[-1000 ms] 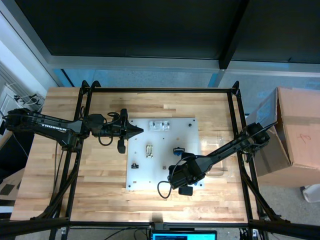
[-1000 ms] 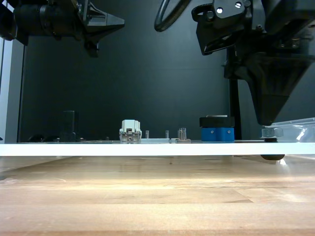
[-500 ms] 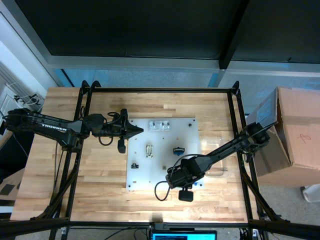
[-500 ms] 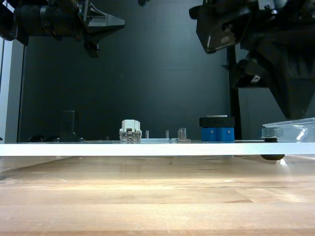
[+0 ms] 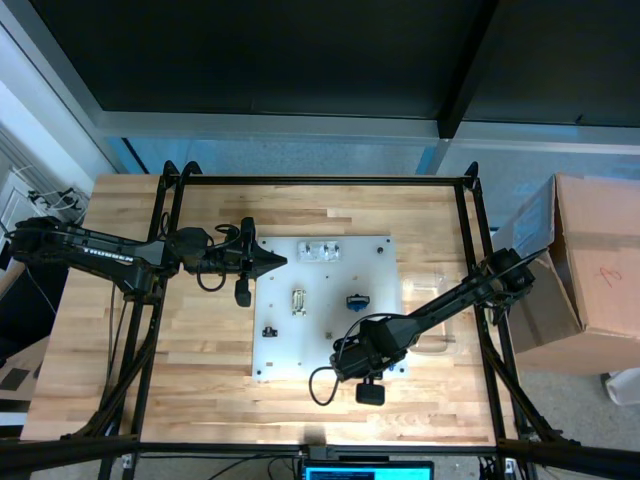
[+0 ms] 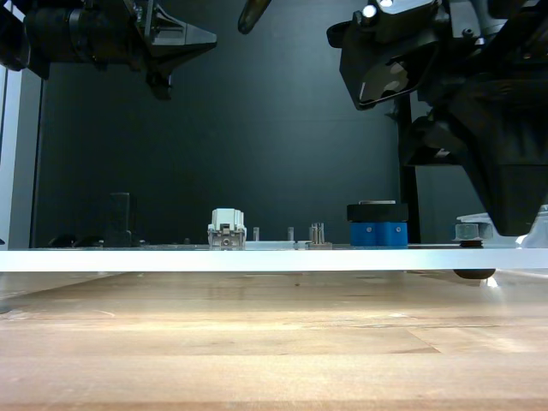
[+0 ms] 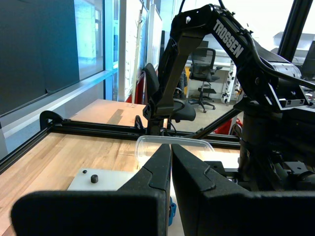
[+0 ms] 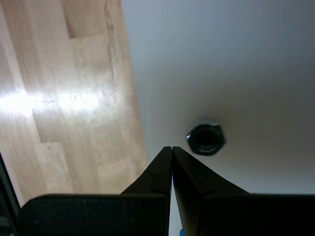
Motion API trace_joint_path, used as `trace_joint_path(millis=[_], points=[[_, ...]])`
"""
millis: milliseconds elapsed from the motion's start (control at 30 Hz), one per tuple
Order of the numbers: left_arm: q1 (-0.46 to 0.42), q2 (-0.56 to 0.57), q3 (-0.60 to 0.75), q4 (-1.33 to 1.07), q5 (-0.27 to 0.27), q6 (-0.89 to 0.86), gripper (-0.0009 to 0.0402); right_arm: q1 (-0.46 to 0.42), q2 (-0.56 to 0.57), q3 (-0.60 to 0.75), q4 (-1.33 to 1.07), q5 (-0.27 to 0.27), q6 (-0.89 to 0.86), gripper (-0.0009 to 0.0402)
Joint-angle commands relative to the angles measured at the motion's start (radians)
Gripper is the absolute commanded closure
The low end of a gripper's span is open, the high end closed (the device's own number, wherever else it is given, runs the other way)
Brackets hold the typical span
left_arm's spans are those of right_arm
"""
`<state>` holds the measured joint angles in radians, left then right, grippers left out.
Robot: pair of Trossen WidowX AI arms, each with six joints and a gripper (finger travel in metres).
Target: Unfasten the M12 nut and place it in the container
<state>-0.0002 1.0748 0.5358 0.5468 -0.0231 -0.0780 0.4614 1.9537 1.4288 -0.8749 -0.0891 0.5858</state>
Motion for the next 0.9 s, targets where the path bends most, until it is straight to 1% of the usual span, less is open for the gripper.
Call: trace_joint_path(millis=[33,67,100,133,300,367,533,633,667,733,767,800,900], points=[[0.0,0.0,0.0,0.0,0.0,0.0,0.0393,0.0,-0.014,0.002,-0.047,0.164,0.044,0.0393],[0.0,0.0,0.0,0.0,0.0,0.0,0.0393,-0.001,-0.019,0.006,-0.083,0.241,0.089,0.0393],[0.0,0.0,0.0,0.0,0.0,0.0,0.0393,-0.001,-0.025,0.014,-0.121,0.298,0.122,0.0393],[0.0,0.0,0.0,0.0,0.0,0.0,0.0393,-0.001,-0.032,0.023,-0.147,0.325,0.129,0.0394],[0.0,0.001,0.0,-0.005,0.0,0.0,0.0393,-0.005,-0.039,0.049,-0.211,0.321,0.113,0.0393],[0.0,-0.001,0.0,-0.013,0.0,0.0,0.0393,-0.004,-0.041,0.049,-0.214,0.298,0.113,0.0393],[0.0,0.001,0.0,-0.026,-0.002,0.0,0.0393,-0.005,-0.051,0.049,-0.212,0.264,0.119,0.0393],[0.0,0.0,0.0,-0.026,-0.002,0.0,0.0393,-0.005,-0.055,0.049,-0.201,0.189,0.109,0.0393],[0.001,0.0,0.0,-0.025,-0.005,0.0,0.0393,-0.005,-0.056,0.049,-0.19,0.155,0.095,0.0393],[0.001,0.0,0.0,-0.025,-0.004,0.0,0.0393,-0.005,-0.056,0.049,-0.16,0.061,0.043,0.0393],[0.0,0.001,0.0,-0.026,-0.004,0.0,0.0393,-0.005,-0.054,0.049,-0.151,0.028,0.027,0.0393],[0.0,0.001,0.0,-0.028,-0.003,0.0,0.0393,-0.005,-0.049,0.049,-0.144,0.005,0.023,0.0393],[0.0,0.0,0.0,-0.043,-0.004,0.0,0.0393,-0.003,-0.038,0.047,-0.118,-0.001,0.01,0.0393]])
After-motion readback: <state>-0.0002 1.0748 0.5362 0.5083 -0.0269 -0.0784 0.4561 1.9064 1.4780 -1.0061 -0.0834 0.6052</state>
